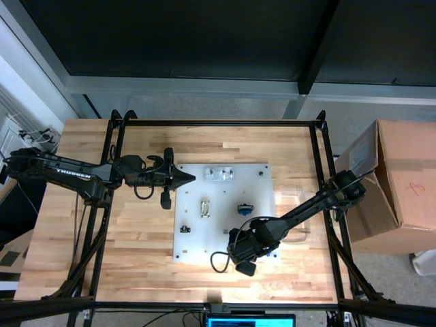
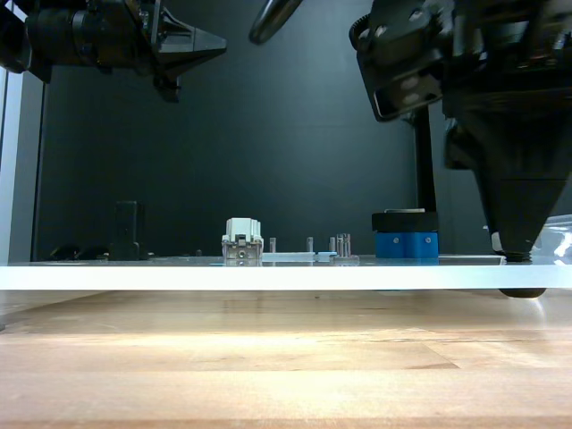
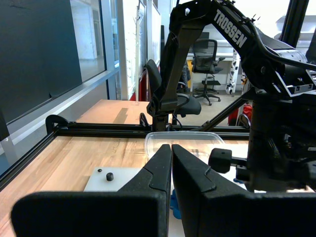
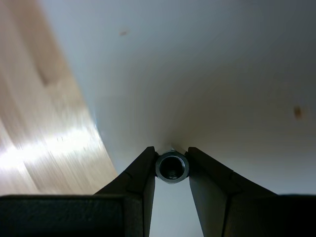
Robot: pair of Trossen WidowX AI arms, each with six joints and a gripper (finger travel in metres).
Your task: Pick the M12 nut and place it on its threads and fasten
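The small silver nut [image 4: 172, 167] sits between the fingers of my right gripper [image 4: 171, 150], which is shut on it just above the white board [image 4: 222, 74]. In the low view the right gripper [image 2: 516, 250] points straight down, its tip at the board's [image 2: 268, 273] near right edge. From above, the right gripper [image 1: 255, 248] covers that spot, so the stud is hidden. I cannot tell whether the nut touches its stud. My left gripper [image 1: 187, 178] hovers high over the board's far left edge, fingers [image 3: 160, 165] pressed together and holding nothing.
A blue block with a black cap [image 2: 406, 237] and a white connector [image 2: 242, 241] stand mid-board. A clear tray [image 3: 182, 140] lies right of the board. A black frame [image 1: 320, 136] rings the wooden table, and a cardboard box [image 1: 402, 184] stands beyond the right side.
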